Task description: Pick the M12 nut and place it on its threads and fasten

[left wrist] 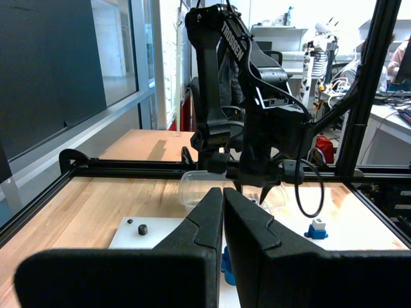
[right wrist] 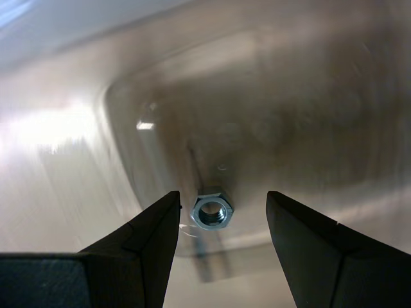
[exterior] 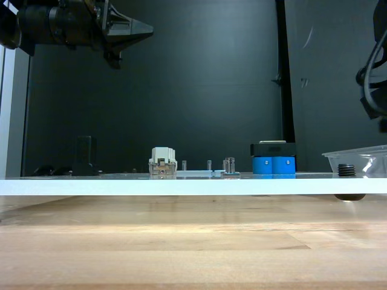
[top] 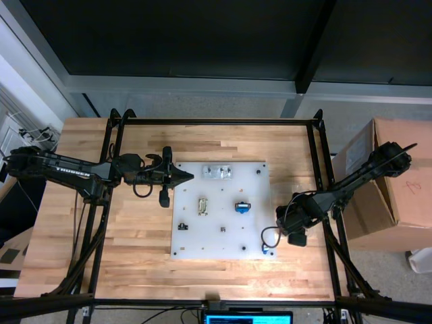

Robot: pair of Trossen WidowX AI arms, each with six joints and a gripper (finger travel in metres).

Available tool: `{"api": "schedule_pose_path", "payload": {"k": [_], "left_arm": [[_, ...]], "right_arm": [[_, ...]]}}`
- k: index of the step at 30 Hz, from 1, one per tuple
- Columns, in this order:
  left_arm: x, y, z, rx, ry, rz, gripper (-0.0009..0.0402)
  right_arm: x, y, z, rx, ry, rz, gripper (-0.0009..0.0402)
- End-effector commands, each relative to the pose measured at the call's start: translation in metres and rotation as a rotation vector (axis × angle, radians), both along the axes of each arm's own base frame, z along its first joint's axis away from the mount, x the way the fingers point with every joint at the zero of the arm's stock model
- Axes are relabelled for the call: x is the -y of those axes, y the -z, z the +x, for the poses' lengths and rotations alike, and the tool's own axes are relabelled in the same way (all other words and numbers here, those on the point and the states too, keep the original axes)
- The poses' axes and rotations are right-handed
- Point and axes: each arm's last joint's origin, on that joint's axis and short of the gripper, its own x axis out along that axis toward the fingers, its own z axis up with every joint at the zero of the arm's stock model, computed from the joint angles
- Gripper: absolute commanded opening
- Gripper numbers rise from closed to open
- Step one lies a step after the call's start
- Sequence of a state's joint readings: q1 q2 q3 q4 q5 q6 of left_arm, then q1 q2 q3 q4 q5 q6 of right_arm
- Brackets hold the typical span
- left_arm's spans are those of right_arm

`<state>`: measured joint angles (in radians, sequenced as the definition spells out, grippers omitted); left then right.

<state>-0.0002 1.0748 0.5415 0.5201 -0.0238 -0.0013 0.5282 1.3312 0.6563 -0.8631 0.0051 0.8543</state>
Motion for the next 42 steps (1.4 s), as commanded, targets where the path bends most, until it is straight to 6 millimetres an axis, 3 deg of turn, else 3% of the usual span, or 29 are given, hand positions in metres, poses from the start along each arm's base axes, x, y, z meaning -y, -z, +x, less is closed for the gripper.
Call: {"api": "schedule_pose_path", "payload": {"k": [1,9,23,36,42], "left_arm": [[0.000,0.000,0.000,0.001,0.000,0.000,0.0000],[0.000,0.000,0.000,0.001,0.000,0.000,0.0000],[0.000,0.000,0.000,0.001,0.000,0.000,0.0000],[0.000,0.000,0.000,0.001,0.000,0.000,0.0000],[0.000,0.000,0.000,0.001,0.000,0.000,0.0000]], "right_arm": [[0.000,0.000,0.000,-0.008,0.124,0.014,0.0185],[-0.001,0.003,-0.002,-0.034,0.286,0.051,0.0185],[0.002,0.015,-0.007,-0.026,0.316,0.052,0.0179],[0.001,0.014,-0.005,-0.013,0.303,0.070,0.0060],[-0.001,0.004,-0.002,-0.009,0.229,0.076,0.0019]]}}
